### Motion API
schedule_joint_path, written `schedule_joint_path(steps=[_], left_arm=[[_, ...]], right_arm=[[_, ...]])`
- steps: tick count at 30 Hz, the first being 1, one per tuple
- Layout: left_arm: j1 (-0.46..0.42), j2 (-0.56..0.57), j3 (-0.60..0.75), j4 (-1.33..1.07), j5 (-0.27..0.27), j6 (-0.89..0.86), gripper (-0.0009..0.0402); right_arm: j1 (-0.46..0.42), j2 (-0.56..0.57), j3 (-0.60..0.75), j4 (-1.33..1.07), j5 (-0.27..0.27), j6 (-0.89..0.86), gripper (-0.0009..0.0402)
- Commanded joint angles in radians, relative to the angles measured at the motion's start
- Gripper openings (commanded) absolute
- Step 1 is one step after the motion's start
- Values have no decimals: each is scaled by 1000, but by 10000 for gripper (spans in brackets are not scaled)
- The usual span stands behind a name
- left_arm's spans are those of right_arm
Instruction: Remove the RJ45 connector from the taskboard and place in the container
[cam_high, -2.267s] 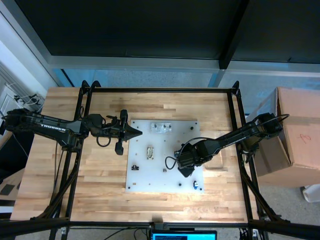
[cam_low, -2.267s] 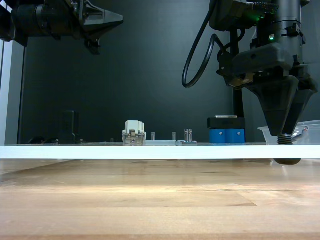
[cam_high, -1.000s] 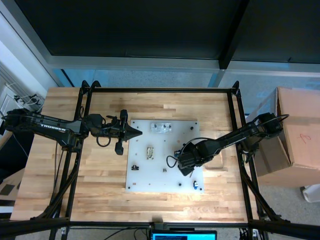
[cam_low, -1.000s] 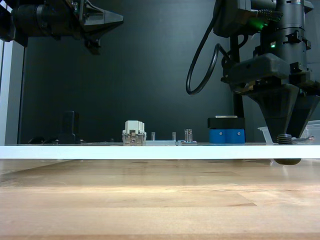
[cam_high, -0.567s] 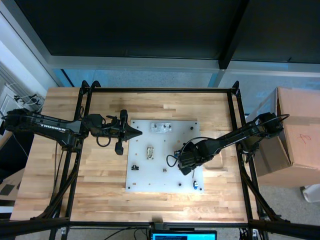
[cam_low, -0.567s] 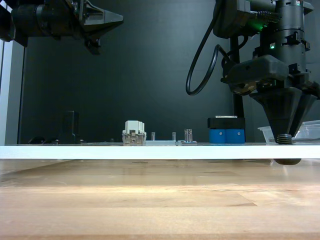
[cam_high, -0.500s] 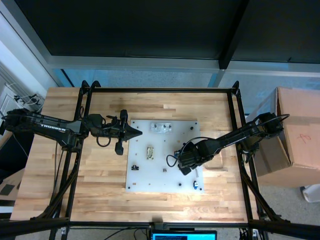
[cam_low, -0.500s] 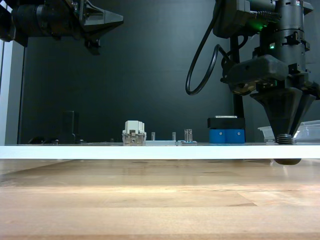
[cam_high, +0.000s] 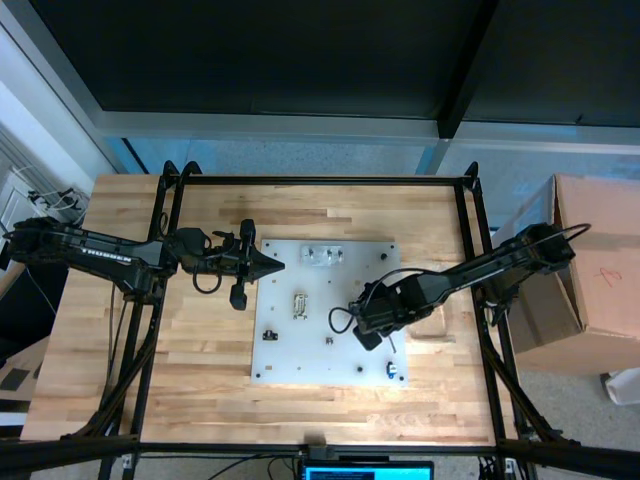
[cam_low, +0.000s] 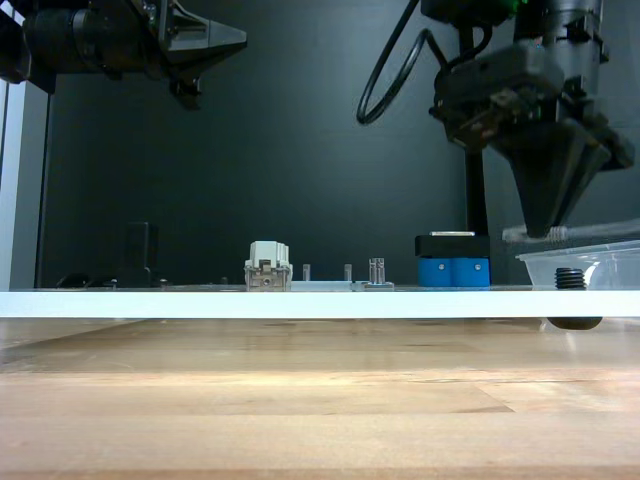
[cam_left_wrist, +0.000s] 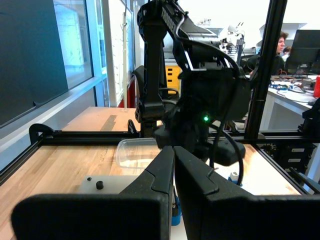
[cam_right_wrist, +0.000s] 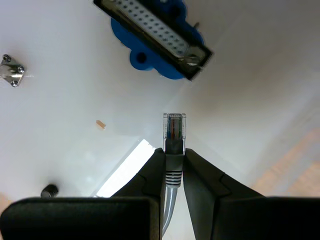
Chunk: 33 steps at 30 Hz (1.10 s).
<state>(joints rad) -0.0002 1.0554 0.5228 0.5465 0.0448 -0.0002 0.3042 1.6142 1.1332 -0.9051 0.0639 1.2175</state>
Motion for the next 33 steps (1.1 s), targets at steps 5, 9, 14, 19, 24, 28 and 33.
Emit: schedule_joint_path(steps=[5,9,14,19,24,28,33], left_arm=[[0,0,0,0,0,0,0],[0,0,0,0,0,0,0],[0,0,0,0,0,0,0],[0,0,0,0,0,0,0],[0,0,0,0,0,0,0],[0,0,0,0,0,0,0],[0,0,0,0,0,0,0]], right_arm=[[-21,-126,1,-196,106,1,12],[-37,-191,-15,-280,135,0,12],[-57,-279,-93,-293,137,-3,12],[-60,-353,-192,-287,116,-3,15],[-60,-395,-278,-249,72,-23,52],[-60,-411,-320,-207,64,-31,106],[-60,-423,-317,-208,76,-30,184]])
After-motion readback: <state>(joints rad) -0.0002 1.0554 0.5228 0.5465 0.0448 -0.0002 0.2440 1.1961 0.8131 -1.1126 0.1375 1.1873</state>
